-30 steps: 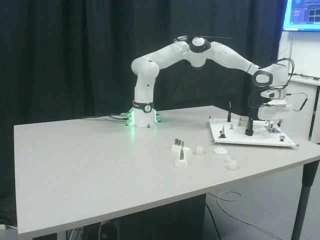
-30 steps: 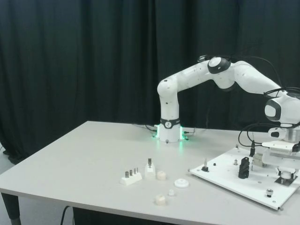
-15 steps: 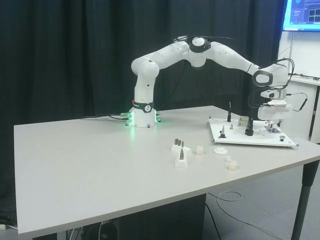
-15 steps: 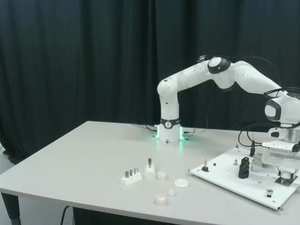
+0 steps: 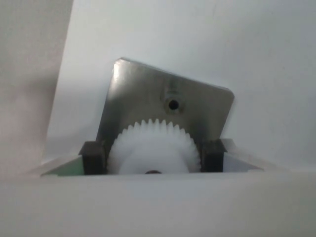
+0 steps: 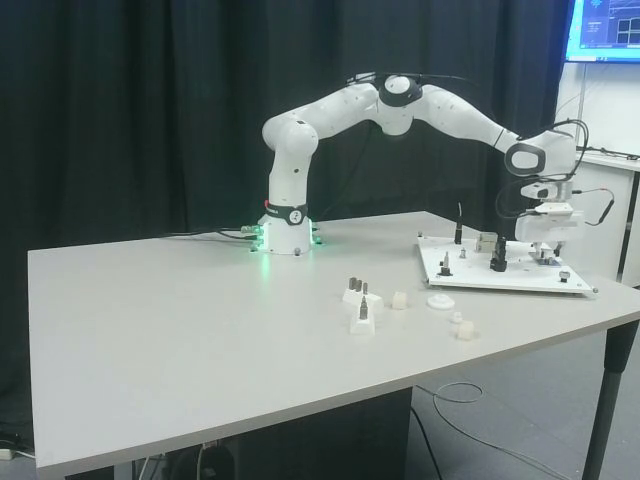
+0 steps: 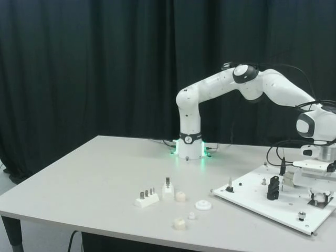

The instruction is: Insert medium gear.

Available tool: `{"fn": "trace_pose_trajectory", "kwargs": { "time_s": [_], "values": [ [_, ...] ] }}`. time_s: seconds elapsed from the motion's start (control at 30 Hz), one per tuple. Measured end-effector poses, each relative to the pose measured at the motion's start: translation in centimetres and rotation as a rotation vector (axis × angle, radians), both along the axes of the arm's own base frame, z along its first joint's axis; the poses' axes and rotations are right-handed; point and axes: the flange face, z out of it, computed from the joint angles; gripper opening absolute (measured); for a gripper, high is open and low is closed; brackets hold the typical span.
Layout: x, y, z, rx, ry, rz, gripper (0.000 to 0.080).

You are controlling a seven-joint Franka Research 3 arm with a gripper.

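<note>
My claw [image 5: 153, 157] is clamped on one white gear [image 5: 154, 147], held between my two black fingertips [image 5: 92, 157] above a grey plate [image 5: 168, 106] with one hole [image 5: 173, 104], over the white board [image 7: 262, 199].

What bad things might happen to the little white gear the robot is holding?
The gear sits pinched between the two black fingertips above a grey metal plate. If its centre hole misses the peg, which is hidden here, it could jam or tilt. Only its edges are gripped, so it might slip out. Other posts stand nearby on the white board, and the gripper could bump them.
</note>
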Motion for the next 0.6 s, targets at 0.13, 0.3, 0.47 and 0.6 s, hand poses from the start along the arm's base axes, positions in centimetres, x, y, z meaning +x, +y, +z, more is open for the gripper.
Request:
{"fn": "trace_pose_trajectory", "kwargs": {
  "time_s": [0.13, 0.3, 0.47, 0.6],
  "values": [
    [0.00, 0.05, -0.18, -0.002, -0.001, 0.002, 0.0399],
    [0.00, 0.07, -0.19, -0.002, -0.002, 0.002, 0.0399],
    [0.00, 0.07, -0.19, -0.002, -0.002, 0.002, 0.0399],
    [0.02, 0.06, -0.19, -0.001, -0.002, 0.002, 0.0399]
  ]
}}
